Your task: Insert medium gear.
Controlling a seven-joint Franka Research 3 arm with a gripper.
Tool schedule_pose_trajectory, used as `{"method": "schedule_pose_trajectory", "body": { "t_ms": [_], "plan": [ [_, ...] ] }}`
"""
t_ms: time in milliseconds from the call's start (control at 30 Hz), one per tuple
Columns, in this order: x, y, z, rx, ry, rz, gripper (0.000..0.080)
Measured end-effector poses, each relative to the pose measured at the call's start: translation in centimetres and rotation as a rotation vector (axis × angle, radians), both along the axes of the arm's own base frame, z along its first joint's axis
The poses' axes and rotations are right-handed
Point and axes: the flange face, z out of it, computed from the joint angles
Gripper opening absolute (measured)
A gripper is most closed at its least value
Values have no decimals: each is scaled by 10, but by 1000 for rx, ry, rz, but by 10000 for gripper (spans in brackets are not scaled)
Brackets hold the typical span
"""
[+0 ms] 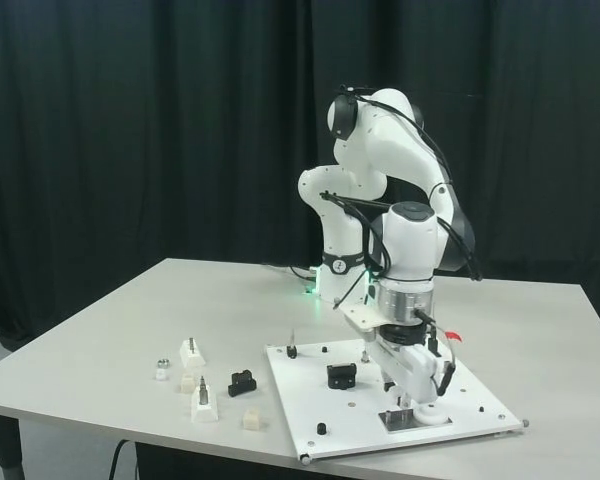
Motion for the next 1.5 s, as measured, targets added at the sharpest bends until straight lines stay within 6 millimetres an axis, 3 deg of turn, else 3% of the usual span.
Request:
{"method": "schedule_pose_trajectory", "body": {
  "t_ms": [800,1500],
  "plan": [
    [-3,12,0,-14,-14,33,397],
    [-2,13,-16,-18,-31,39,396]
  ]
}}
